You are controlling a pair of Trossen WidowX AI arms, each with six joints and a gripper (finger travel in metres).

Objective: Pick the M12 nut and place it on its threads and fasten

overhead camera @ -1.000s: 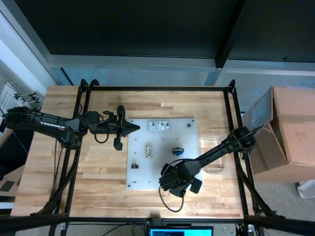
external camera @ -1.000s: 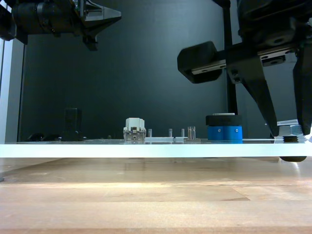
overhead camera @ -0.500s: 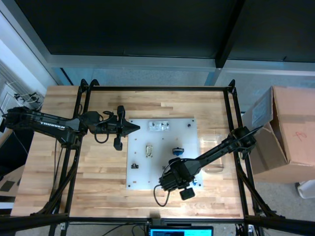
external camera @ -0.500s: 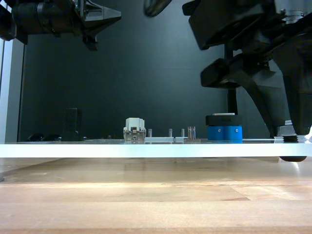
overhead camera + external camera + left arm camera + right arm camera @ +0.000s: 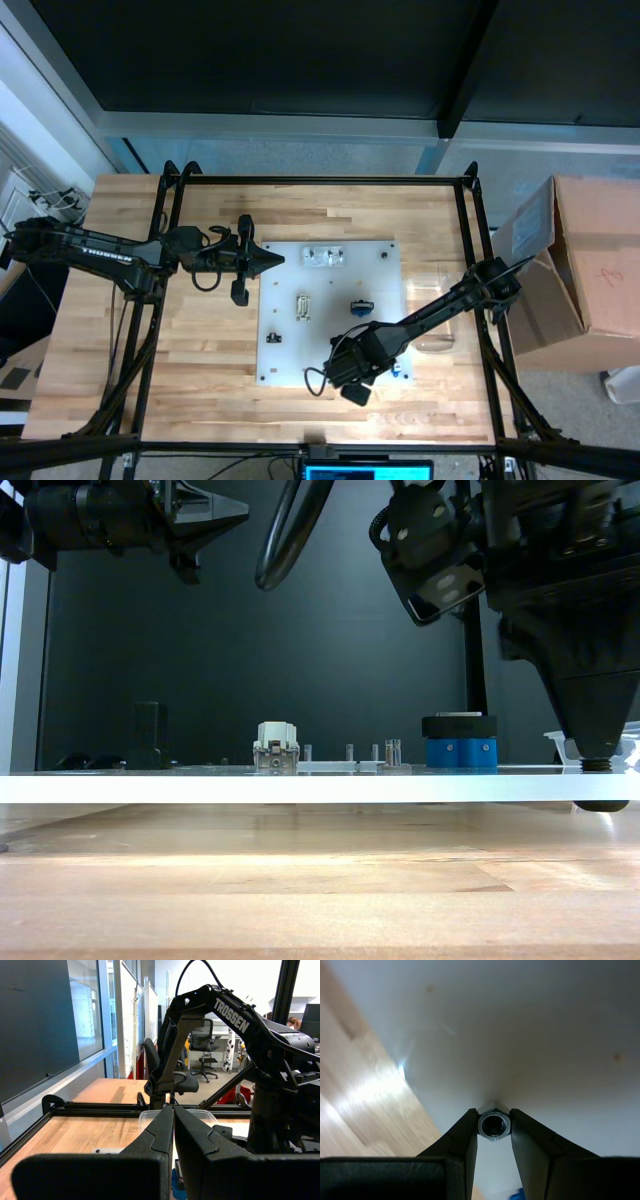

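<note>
silver nut [image 5: 494, 1125] pinched in jaws of right gripper [image 5: 493, 1119], tips down at black stud [image 5: 597, 766] on white board [image 5: 285, 365] near right edge, seating cannot be told, left gripper [image 5: 272, 260] raised at board's far left, jaws closed, empty

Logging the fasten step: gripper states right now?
Left gripper: shut, empty, high over the board's far left edge.
Right gripper: shut on the M12 nut, low over the black stud.

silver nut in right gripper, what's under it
Short black ribbed stud on the white board, directly below the right gripper shut on the small silver nut; fingers hide any contact. Left gripper, shut, above board's far-left corner.
</note>
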